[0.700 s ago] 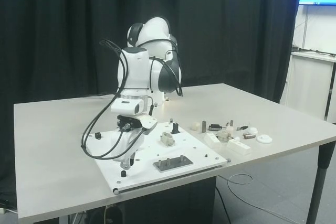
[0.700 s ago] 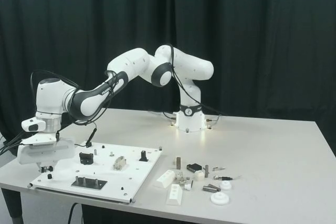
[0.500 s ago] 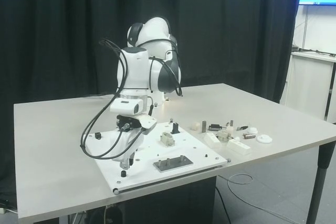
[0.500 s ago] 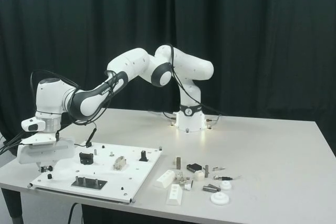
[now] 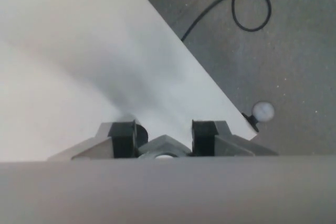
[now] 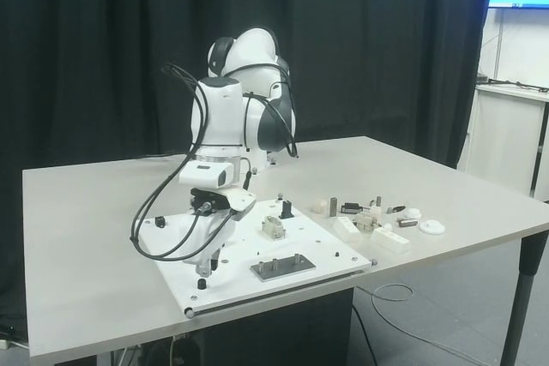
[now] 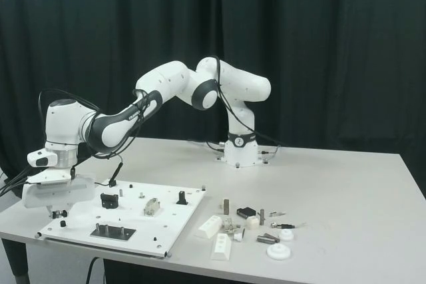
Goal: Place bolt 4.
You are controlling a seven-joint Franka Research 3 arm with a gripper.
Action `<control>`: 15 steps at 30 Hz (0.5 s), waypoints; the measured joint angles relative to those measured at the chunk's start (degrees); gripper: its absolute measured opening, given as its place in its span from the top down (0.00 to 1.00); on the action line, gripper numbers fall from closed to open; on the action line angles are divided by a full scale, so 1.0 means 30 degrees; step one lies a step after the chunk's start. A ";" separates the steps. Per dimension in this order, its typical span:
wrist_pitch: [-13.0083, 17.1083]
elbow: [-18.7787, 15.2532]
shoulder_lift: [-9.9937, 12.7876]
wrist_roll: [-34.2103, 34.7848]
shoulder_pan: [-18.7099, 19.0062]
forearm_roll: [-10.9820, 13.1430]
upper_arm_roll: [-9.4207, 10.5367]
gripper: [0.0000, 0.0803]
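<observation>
On your grey table (image 6: 86,212) the white arm (image 6: 221,117) has risen a touch over the last half second, above the white board (image 6: 322,242) near its front corner on the side away from the loose parts. The gripper (image 6: 208,265) hangs with its fingers (image 5: 125,139) apart and nothing between them. The black bolt (image 6: 202,283) stands upright on the board just below, free of the fingers. You can judge it placed; the arm seems to be retreating.

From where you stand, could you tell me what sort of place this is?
Probably a robotics lab: a white arm bolted on a grey table, a white assembly board with loose parts beside it, and black curtains behind.
</observation>
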 joint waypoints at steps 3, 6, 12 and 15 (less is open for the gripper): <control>-0.0013 0.0000 0.0000 0.0061 0.0012 0.0006 0.0000 0.72; -0.0015 0.0000 0.0000 0.0137 0.0025 0.0006 0.0000 0.72; -0.0015 0.0000 0.0000 0.0186 0.0043 0.0006 0.0000 0.72; -0.0015 0.0000 0.0000 0.0204 0.0045 0.0006 0.0000 0.72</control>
